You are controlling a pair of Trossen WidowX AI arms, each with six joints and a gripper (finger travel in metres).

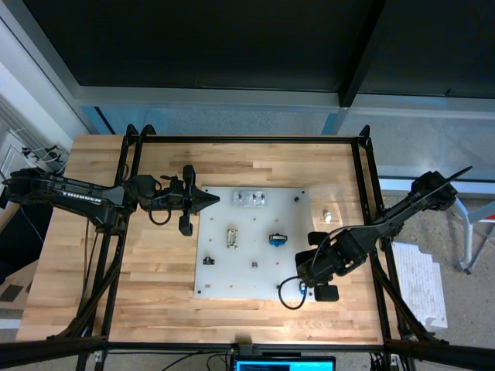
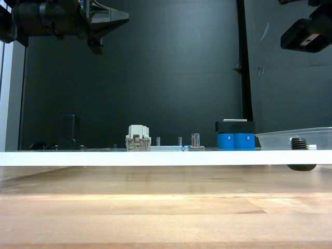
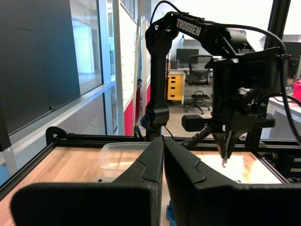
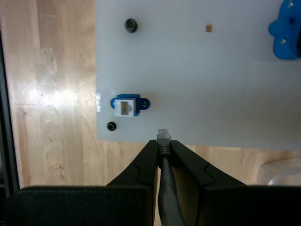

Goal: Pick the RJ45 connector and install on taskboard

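Note:
My right gripper is shut on a black cable just behind the RJ45 connector, a small whitish plug sticking out past the fingertips. It hangs above the near right edge of the taskboard, a little off from a blue-framed socket. In the high view the right gripper is over that corner of the taskboard, with the cable looping below it. My left gripper is shut on nothing, held high over the board's far left edge; its fingers touch.
A clear plastic tray lies right of the board with a small part in it. On the board stand a beige connector block, a blue fitting and silver fittings. A black frame borders the wooden table.

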